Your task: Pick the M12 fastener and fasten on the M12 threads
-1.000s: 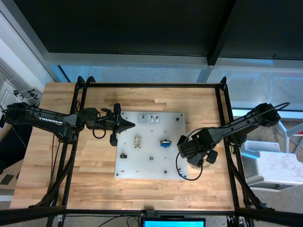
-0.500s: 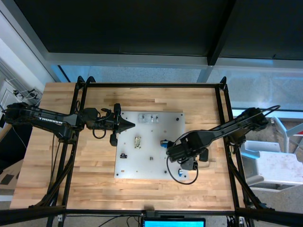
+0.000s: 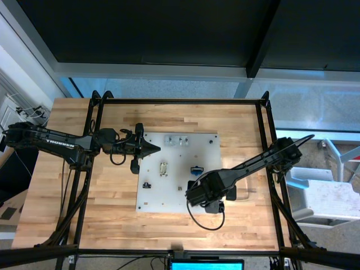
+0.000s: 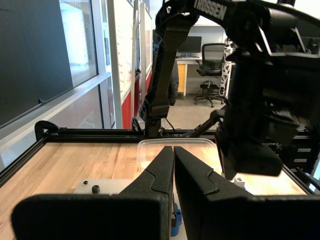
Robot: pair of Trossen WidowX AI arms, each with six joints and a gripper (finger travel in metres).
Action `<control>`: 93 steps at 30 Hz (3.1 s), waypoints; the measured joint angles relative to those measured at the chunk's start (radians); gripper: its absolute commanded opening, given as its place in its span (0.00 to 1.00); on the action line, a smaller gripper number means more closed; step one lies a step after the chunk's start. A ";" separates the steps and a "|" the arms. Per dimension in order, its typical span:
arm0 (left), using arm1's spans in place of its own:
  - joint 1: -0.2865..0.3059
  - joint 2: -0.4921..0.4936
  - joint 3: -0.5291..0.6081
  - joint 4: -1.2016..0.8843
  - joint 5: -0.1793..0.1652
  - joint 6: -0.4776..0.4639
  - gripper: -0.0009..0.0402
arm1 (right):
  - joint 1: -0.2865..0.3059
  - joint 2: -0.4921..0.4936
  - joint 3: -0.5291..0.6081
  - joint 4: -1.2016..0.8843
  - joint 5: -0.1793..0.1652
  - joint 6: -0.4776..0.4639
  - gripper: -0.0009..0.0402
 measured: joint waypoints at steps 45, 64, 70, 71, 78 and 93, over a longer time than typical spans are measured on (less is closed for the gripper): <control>0.000 0.000 0.000 0.000 0.000 0.000 0.02 | 0.036 0.250 0.166 0.093 -0.009 0.001 0.11; 0.000 0.000 0.000 0.000 0.000 0.000 0.02 | 0.036 0.246 0.145 0.125 -0.013 0.023 0.11; 0.000 0.000 0.000 0.000 0.000 0.000 0.02 | 0.036 0.246 0.142 0.132 -0.013 0.125 0.11; 0.000 0.000 0.000 0.000 0.000 0.000 0.02 | 0.036 0.246 0.140 0.134 -0.012 0.148 0.11; 0.000 0.000 0.000 0.000 0.000 0.000 0.02 | 0.036 0.245 0.132 0.140 -0.012 0.332 0.11; 0.000 0.000 0.000 0.000 0.000 0.000 0.02 | 0.032 0.246 0.129 0.139 -0.013 0.871 0.11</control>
